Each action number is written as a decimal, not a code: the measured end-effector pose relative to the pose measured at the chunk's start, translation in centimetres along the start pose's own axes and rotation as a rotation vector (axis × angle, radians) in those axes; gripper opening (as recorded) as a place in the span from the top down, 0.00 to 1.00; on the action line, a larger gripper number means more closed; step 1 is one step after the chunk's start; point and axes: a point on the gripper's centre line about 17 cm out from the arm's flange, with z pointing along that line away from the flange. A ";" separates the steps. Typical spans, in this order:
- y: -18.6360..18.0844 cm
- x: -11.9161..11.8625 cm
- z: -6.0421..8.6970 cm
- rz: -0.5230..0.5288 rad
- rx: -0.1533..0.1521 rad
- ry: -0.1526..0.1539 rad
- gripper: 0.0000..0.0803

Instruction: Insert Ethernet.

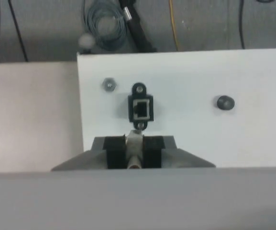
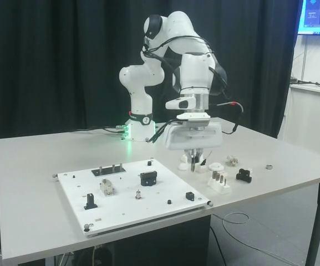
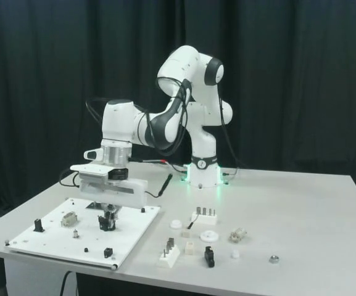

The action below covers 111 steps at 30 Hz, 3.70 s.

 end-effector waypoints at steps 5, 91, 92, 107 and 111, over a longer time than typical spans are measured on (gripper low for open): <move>0.4 0.1 0.9 0.020 0.013 0.013 0.91; 1.1 0.2 6.0 -0.079 0.145 -0.058 0.91; 1.1 0.2 6.0 -0.080 0.145 -0.058 0.91; 0.7 -0.3 6.4 -0.090 0.154 -0.075 0.91; 0.6 -0.4 6.5 -0.091 0.155 -0.078 0.91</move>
